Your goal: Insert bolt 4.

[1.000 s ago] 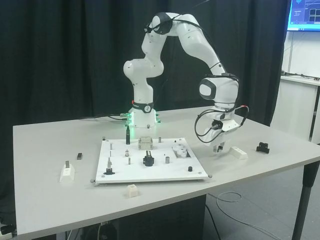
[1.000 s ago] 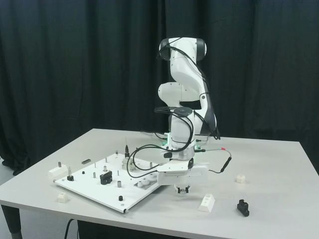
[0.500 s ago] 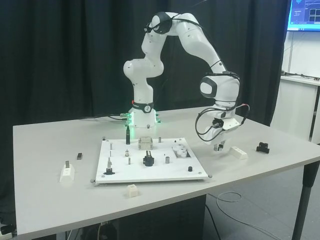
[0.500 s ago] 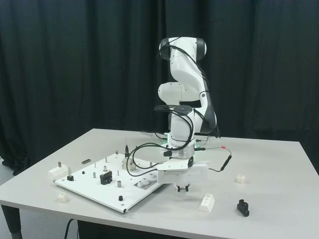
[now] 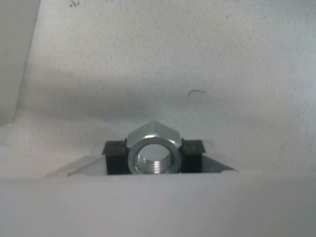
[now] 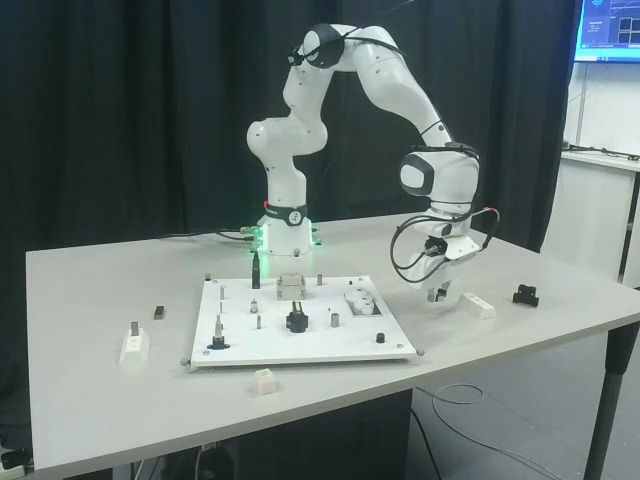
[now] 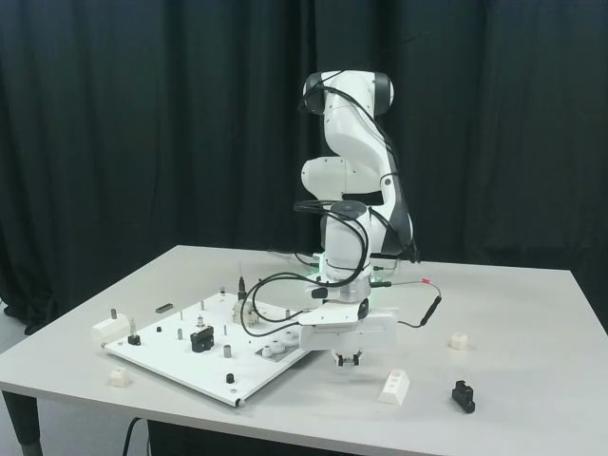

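One bolt (image 5: 152, 155) head-on between the black claw (image 5: 153, 157) pads.

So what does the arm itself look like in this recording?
A white arm of rounded segments with black joint rings, standing on a base ringed with green light. Black cables loop from the wrist to the small tool, whose fingers carry black pads.

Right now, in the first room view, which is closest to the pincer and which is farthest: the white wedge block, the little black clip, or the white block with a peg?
1. White wedge block, just beside the pincer.
2. Black clip, farther along, near the table's edge.
3. White block with a peg, far across, beyond the white board.
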Controlling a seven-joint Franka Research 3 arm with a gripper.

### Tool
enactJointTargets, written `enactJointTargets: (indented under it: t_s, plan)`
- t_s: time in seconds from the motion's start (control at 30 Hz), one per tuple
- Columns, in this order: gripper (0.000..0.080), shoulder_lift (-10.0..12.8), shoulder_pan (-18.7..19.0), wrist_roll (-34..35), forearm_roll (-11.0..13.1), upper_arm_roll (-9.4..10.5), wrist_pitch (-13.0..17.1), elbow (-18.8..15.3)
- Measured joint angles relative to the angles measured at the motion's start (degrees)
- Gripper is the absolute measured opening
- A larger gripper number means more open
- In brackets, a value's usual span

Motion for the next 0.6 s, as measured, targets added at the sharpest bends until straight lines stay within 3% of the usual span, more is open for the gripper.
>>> enactJointTargets:
  t_s: [0.6]
  plan:
    - [0.0225,-0.31,0.0,-3.79,-0.07,-1.2,-1.26,1.37]
